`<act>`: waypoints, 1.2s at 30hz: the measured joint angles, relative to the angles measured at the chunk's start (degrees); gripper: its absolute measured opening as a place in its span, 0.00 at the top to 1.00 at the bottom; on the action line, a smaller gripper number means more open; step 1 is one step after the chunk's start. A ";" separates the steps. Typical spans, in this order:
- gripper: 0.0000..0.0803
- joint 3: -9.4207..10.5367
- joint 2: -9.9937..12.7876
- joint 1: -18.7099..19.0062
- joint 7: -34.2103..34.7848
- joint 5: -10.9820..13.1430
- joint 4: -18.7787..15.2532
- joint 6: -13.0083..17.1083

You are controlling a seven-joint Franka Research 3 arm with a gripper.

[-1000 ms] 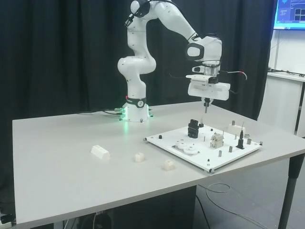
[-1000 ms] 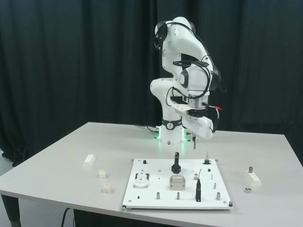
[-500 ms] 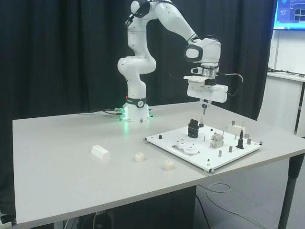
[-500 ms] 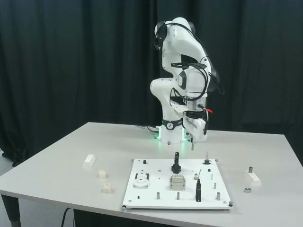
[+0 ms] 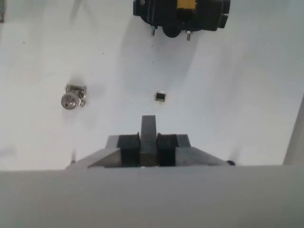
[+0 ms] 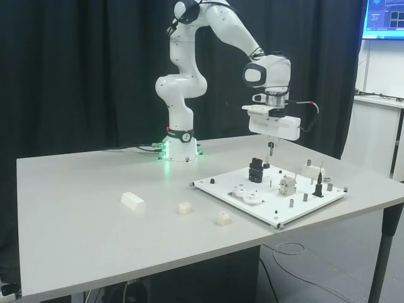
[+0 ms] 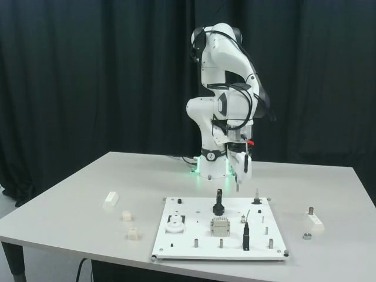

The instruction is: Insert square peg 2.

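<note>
My gripper is shut on a thin grey square peg that sticks out below the fingertips. In the wrist view a small black square hole lies in the white board, a short way past the peg's tip. From the room, the gripper hangs over the back edge of the board, and the peg points down, clear of the surface. The second room view has the gripper and the peg above the board's far side.
A black connector block and a metal bolt stand near the hole. The board carries more upright parts, such as a black clamp and a grey block. Three white blocks lie on the grey table to the left.
The wrist has turned about its upright axis, so the gripper body now sits narrower in the second room view. The gripper has drifted slightly sideways, with the peg still in it.
</note>
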 joint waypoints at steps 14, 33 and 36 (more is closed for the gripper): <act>0.91 -0.19 3.00 -1.24 0.64 3.08 0.00 3.23; 0.91 -0.40 6.93 -0.87 0.67 4.93 -0.18 6.11; 0.91 -0.45 7.21 -0.70 0.67 5.38 -0.38 6.37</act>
